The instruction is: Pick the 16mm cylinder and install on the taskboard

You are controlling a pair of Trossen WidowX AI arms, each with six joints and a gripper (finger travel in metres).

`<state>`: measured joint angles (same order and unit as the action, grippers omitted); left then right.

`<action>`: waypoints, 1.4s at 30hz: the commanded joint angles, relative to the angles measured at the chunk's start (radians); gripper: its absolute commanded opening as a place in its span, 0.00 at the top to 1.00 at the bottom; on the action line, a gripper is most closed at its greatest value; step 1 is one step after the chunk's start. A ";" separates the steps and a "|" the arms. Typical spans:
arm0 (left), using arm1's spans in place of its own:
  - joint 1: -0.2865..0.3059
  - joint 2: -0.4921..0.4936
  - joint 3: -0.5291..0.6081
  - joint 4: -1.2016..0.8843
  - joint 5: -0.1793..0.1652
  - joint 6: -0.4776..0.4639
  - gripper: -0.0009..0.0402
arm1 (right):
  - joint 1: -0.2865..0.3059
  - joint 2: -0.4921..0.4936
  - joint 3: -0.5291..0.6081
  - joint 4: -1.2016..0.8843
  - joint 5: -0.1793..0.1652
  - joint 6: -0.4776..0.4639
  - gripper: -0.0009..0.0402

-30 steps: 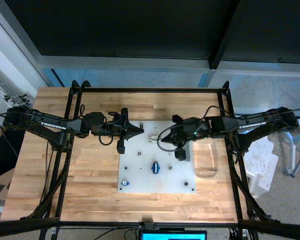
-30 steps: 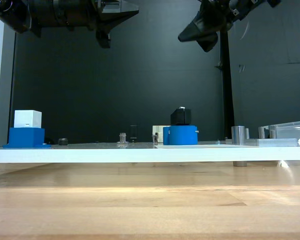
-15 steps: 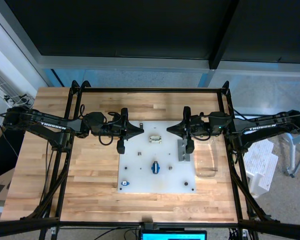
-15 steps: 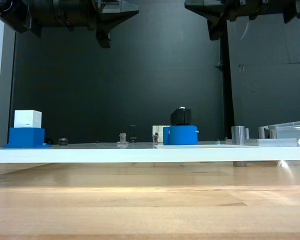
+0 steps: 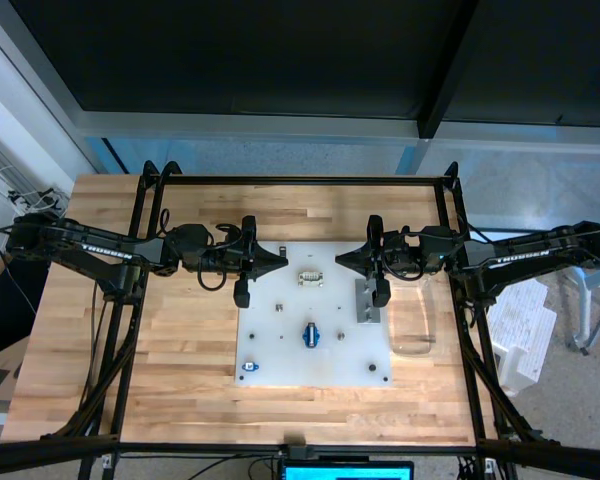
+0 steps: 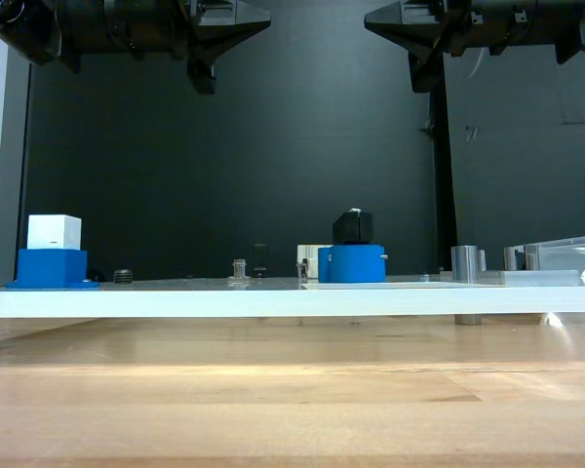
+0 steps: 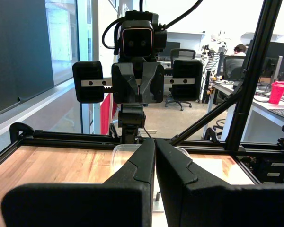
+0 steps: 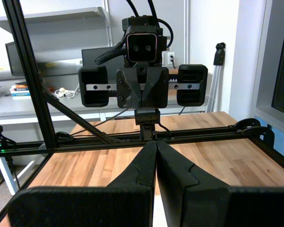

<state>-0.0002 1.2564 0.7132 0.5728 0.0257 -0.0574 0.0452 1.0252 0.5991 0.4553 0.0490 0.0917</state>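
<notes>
1. Fingers of the left gripper are pressing flat against each other along their whole length, holding nothing; the frame is cutting off their roots.
2. The right gripper is doing the same: its fingers are meeting in a thin seam with nothing between them.
3. Both pairs of tips are pointing level at each other across a gap, hanging high above the far half of the taskboard and touching nothing.
4. Each wrist camera is looking straight past its own tips at the other gripper, so the board beneath is mostly being hidden by the fingers.
5. Well below the right fingers, and nearer the table's front edge than they are, a silvery upright peg that I am taking for the 16mm cylinder is standing on the taskboard, its lower end showing under the board's edge. From above it is too small for me to be matching it to any one fitting.
6. Directly under the right fingers the grey block is lying on the board; the blue knob is sitting nearer the front, between the two grippers.
7. Behind the right fingers, beside the board, the clear tray is resting on the table; its contents are not showing clearly.
</notes>
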 commanded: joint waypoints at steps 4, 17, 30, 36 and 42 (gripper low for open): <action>0.000 0.000 0.000 0.000 0.000 0.000 0.98 | 0.000 -0.010 -0.014 -0.001 0.002 0.001 0.98; 0.000 0.000 0.000 0.000 0.000 0.000 0.98 | 0.000 -0.037 -0.020 -0.001 0.002 0.008 0.98; 0.000 0.000 0.000 0.000 0.000 0.000 0.98 | 0.000 -0.036 -0.020 -0.002 0.003 0.005 0.98; 0.000 0.000 0.000 0.000 0.000 0.000 0.98 | 0.000 -0.036 -0.020 -0.002 0.002 0.005 0.98; 0.000 0.000 0.000 0.000 0.000 0.000 0.98 | 0.001 -0.036 -0.020 -0.002 0.002 0.005 0.98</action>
<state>-0.0002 1.2564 0.7132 0.5732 0.0257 -0.0574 0.0456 0.9882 0.5789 0.4538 0.0517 0.0956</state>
